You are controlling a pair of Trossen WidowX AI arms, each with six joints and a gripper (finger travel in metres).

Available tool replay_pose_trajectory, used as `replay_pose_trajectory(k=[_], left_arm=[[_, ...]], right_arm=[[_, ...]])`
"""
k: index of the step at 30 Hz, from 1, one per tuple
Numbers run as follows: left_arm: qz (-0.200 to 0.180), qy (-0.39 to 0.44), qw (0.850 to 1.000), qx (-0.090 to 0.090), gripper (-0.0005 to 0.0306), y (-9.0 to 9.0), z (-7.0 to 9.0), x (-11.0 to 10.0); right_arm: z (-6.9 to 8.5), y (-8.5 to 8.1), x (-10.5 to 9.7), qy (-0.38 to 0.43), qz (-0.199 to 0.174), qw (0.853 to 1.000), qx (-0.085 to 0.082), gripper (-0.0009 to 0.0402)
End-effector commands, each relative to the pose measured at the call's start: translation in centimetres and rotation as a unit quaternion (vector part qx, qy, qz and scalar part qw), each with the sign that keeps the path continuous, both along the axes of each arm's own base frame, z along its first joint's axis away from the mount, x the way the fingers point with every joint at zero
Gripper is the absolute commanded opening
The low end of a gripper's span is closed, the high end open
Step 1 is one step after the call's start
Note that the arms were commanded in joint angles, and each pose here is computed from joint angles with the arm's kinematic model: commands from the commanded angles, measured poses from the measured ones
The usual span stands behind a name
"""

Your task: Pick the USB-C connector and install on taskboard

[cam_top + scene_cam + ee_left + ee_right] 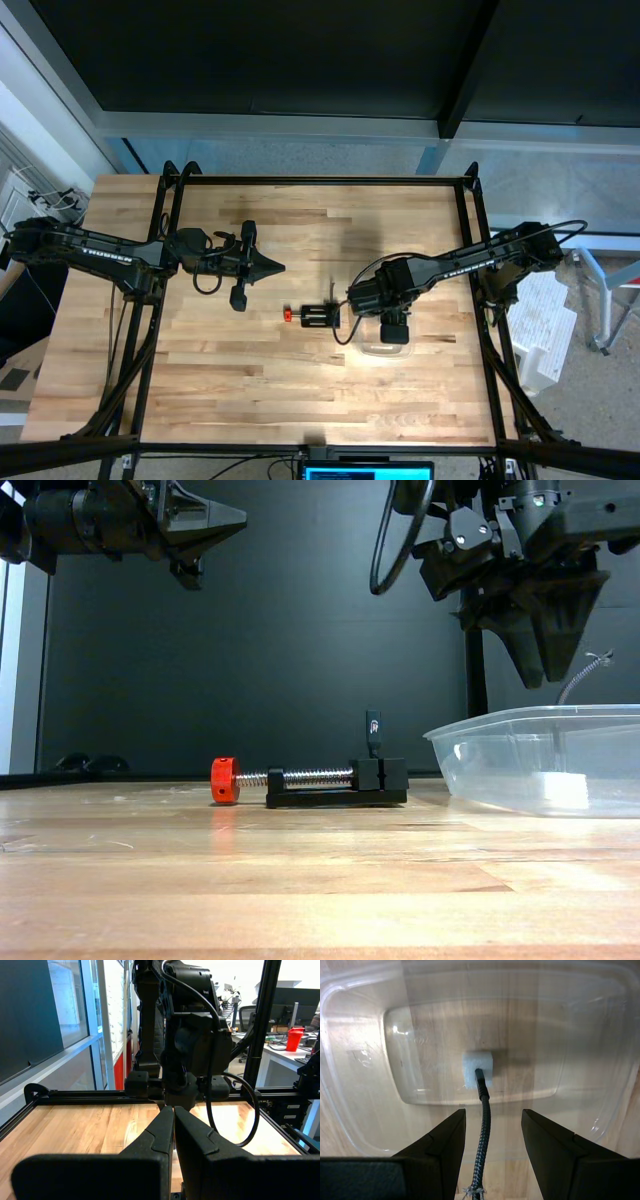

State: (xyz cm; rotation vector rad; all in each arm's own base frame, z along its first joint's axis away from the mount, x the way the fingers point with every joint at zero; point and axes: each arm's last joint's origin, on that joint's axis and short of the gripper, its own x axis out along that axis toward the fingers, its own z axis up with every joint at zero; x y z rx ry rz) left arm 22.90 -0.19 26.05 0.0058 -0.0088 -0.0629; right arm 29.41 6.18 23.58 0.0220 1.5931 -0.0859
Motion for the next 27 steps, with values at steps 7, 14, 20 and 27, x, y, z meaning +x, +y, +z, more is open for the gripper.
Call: replay_pose_trajectory(k=[7,14,20,27], left_arm=[[0.000,0.000,1.000,0.000,0.0000,0.0,0.0,0.0],[0.000,0.000,1.000,0.000,0.0000,0.0,0.0,0.0],[0.000,0.000,1.000,0.000,0.0000,0.0,0.0,0.0],[0.000,0.000,1.000,0.000,0.0000,0.0,0.0,0.0]], right_arm=[[-1.4,0.2,-0.2,-0.001,0.001,1.000,0.005,0.0153],[-1.9,0.2,-0.3,-0.004,0.003,1.000,0.005,0.0153],[-2.5,0.2,-0.4,-0.005,0.002,1.000,0.005,0.0153],[-3.6,0.3,0.0,-0.005,0.005,1.000,0.005,0.0153]])
